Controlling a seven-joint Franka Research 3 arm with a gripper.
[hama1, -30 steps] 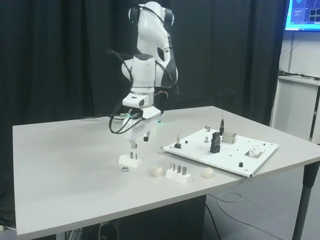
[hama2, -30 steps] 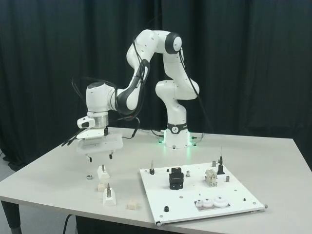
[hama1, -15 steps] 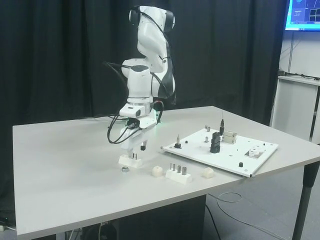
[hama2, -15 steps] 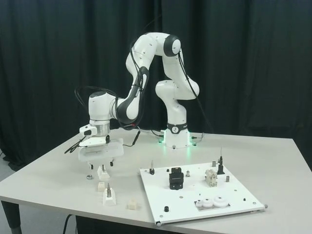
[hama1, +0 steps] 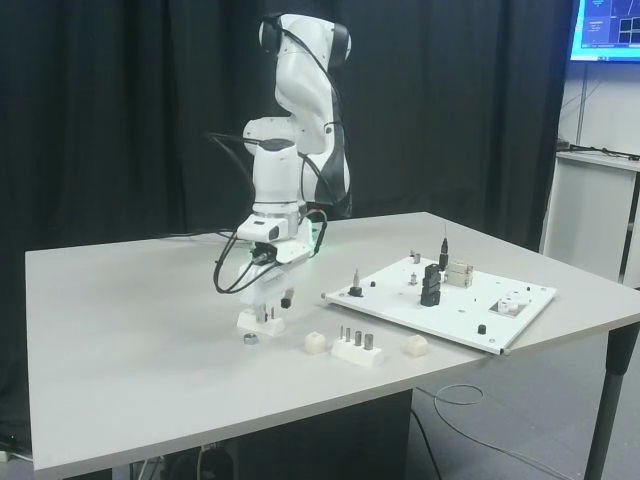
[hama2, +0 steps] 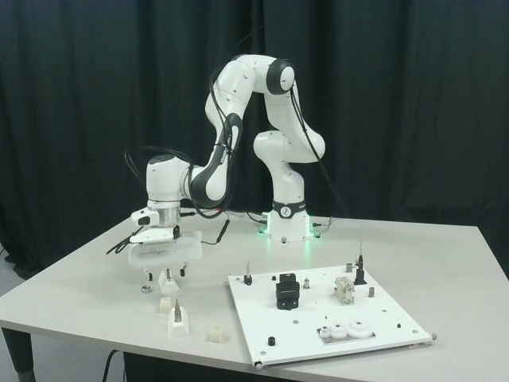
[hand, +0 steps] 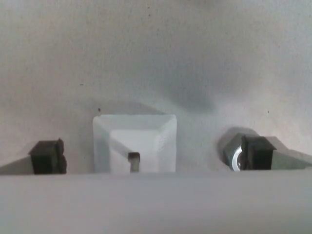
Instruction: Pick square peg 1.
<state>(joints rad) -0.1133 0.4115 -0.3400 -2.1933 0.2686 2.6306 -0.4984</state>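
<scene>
Square peg 1 (hand: pixel 133 161) is a small grey peg standing upright in a white holder block (hand: pixel 134 141) on the grey table. My gripper (hand: pixel 152 156) is open and lowered around the holder, with one black fingertip (hand: pixel 47 157) on each side and the peg midway between them, untouched. In the first room view the gripper (hama1: pixel 272 303) hangs just over the holder (hama1: pixel 259 321). The second room view shows the gripper (hama2: pixel 165 274) low over the holder (hama2: pixel 168 282).
A metal nut (hand: pixel 236 157) lies on the table right beside one fingertip (hand: pixel 259 152). Small white blocks (hama1: pixel 314 342), (hama1: pixel 415 346) and a holder with several pegs (hama1: pixel 357 350) sit nearby. A white assembly board (hama1: pixel 440 300) carries black and grey parts.
The arm has come down and shifted slightly, bringing the open gripper from above the holder to a position straddling it. The peg and holder have not moved.
</scene>
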